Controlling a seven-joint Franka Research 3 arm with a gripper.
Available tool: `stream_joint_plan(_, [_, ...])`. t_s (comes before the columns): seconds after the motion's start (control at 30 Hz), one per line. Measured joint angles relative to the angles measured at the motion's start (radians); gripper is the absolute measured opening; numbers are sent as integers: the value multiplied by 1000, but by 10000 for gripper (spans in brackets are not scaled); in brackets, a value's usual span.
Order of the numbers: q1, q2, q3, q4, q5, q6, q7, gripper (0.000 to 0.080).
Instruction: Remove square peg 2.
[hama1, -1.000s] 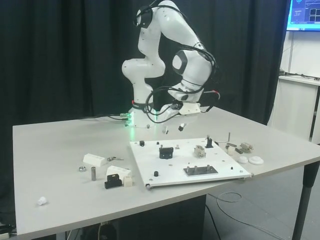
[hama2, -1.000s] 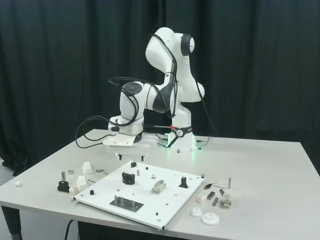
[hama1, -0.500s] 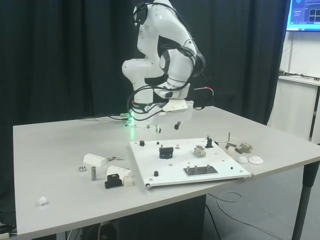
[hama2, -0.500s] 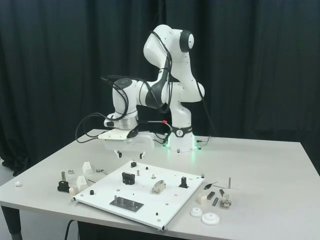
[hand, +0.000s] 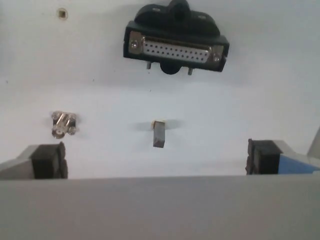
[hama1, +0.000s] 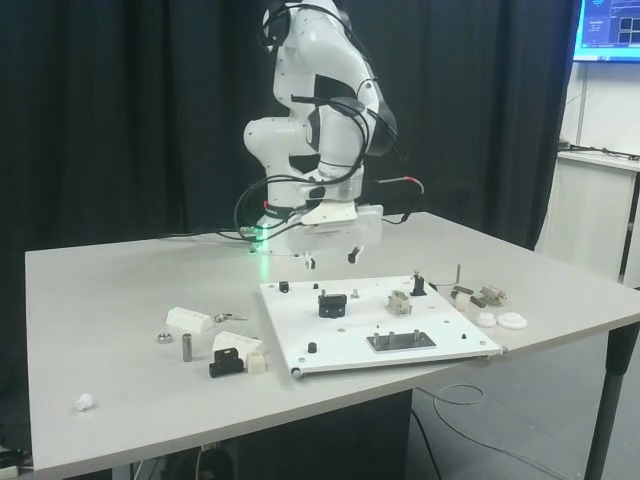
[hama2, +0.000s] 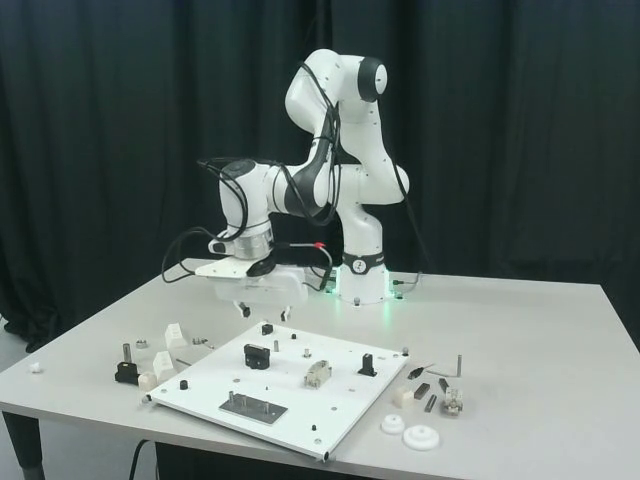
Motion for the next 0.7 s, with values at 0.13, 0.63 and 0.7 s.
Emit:
stream_joint_plan(0.13, [1,-9,0,-29,0,35,25,800])
stream_joint_plan(0.63, [3,-37,-4,-158,1,182,164,800])
stream_joint_plan(0.7, [3,-40,-5,-176,1,205,176,800])
